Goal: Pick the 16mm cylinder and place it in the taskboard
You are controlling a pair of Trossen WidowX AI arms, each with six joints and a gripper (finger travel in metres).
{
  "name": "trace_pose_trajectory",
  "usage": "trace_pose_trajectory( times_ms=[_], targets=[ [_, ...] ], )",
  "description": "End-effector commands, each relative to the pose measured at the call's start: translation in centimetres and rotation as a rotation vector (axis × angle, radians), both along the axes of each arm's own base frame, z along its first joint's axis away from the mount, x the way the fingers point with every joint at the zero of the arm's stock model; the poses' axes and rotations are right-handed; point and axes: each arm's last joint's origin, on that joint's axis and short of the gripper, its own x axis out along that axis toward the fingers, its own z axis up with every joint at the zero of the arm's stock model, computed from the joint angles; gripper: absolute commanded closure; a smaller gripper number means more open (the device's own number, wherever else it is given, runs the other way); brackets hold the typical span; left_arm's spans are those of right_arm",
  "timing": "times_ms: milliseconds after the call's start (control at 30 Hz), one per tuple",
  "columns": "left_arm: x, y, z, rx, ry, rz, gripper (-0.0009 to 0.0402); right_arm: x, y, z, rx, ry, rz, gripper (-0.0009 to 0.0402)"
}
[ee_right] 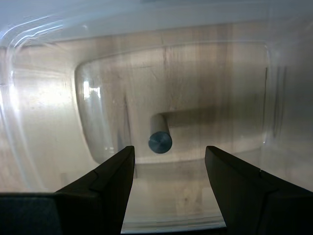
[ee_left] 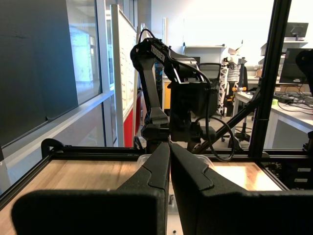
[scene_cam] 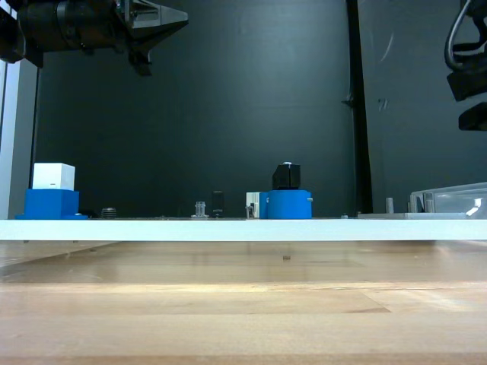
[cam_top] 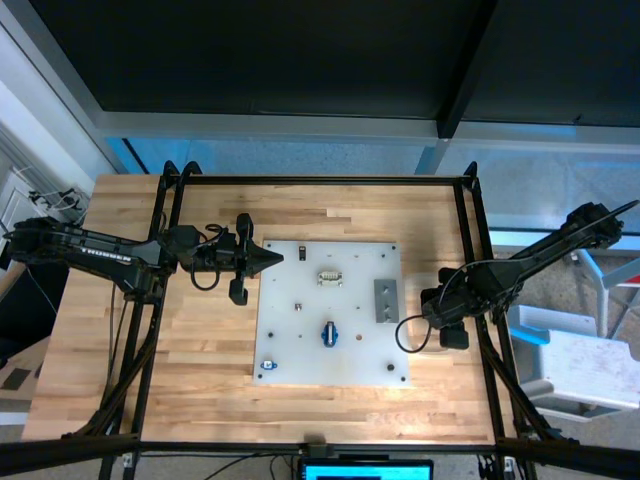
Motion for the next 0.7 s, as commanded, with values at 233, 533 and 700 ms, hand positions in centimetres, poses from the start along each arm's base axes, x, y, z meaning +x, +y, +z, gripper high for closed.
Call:
trace_pose_trajectory(
  times_ms=[233,533,700],
  targets=[
    [0.0,0.0,0.0,0.0,0.0,0.0,0.0393,0.1,0.1,-0.8,-0.004,0.01,-0.003,0.0192],
    [0.0,0.0,0.0,0.0,0.0,0.0,0.0393,0.3,0.2,-2.2,0.003,0.001,-0.003,0.0196],
    [0.0,0.0,0.0,0.0,0.0,0.0,0.0393,0.2,0.2,-2.8,0.004,-0.001,-0.005,0.0203]
  ],
)
